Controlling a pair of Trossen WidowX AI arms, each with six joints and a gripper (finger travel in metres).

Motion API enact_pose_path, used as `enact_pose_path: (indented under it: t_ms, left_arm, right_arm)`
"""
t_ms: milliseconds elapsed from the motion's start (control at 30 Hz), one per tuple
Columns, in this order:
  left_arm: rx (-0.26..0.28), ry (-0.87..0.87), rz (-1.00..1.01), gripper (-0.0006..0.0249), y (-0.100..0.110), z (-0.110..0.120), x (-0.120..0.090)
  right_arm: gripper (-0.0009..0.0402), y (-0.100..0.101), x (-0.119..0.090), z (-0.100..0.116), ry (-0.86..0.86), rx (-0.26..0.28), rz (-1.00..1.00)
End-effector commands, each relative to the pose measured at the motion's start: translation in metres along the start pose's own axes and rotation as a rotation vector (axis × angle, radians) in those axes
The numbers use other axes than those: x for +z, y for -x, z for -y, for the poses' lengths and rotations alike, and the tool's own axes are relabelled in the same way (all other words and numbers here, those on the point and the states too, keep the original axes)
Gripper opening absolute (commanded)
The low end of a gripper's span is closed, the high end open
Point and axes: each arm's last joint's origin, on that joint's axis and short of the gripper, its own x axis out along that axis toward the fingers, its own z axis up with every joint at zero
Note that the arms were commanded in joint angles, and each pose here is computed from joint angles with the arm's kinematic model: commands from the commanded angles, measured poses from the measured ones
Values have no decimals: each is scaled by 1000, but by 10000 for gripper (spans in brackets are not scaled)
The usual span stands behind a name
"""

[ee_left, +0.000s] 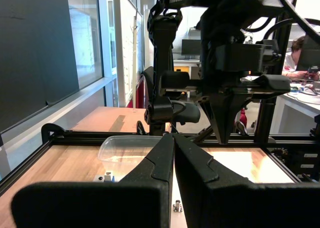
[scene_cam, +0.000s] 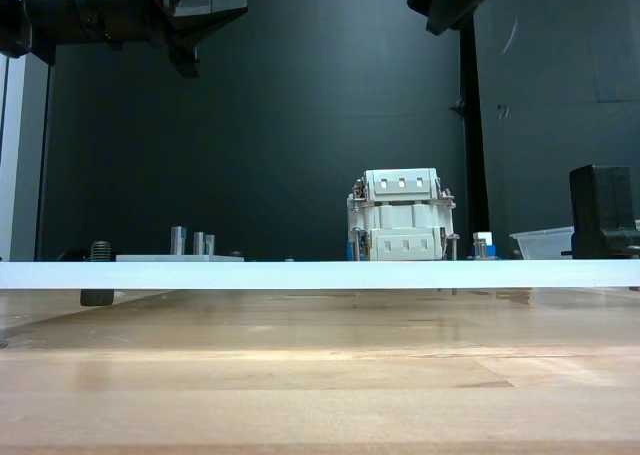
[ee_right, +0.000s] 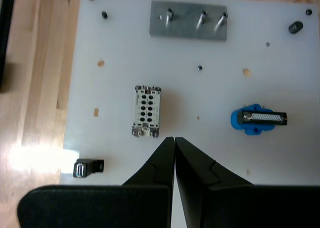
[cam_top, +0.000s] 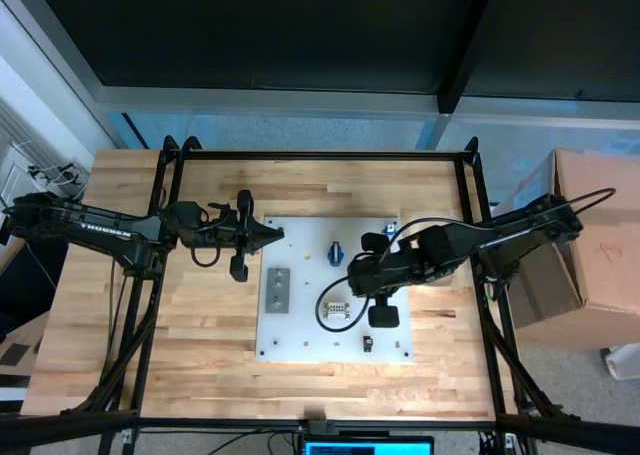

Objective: Remove the HAN10E connector from the taskboard and place in the container

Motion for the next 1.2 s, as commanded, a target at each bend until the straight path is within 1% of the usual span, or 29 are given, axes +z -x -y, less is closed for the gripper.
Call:
enact_pose_path:
  t_ms: [33,100,200,267,500,833,933,1100,1200]
  left_arm:
    - [0,0,0,0,0,0,0]
    - [0,0,0,0,0,0,0]
    - [0,0,0,0,0,0,0]
    - [0,0,0,0,0,0,0]
    - [0,0,0,0,0,0,0]
    - [0,0,0,0,0,0,0]
    - [1,0,0,0,0,0,0]
    - [0,0,0,0,0,0,0]
    - [0,0,0,0,0,0,0]
  right_arm:
    - [2,0,11,-2,5,-7,-36]
    - [9,0,16,-4,7,-9,-51]
    - [27,-3,21,-6,4,10,-78]
    - [42,-5,24,-7,6,7,-83]
    - [95,-11,25,-7,-20,2,-99]
    - [212,-11,25,-7,-49,0,-101]
    - [241,-11,25,-7,-56,0,-101]
    - [269,-21,26,-9,-67,-8,-125]
    - [276,-32,26,-11,-63,-13,-152]
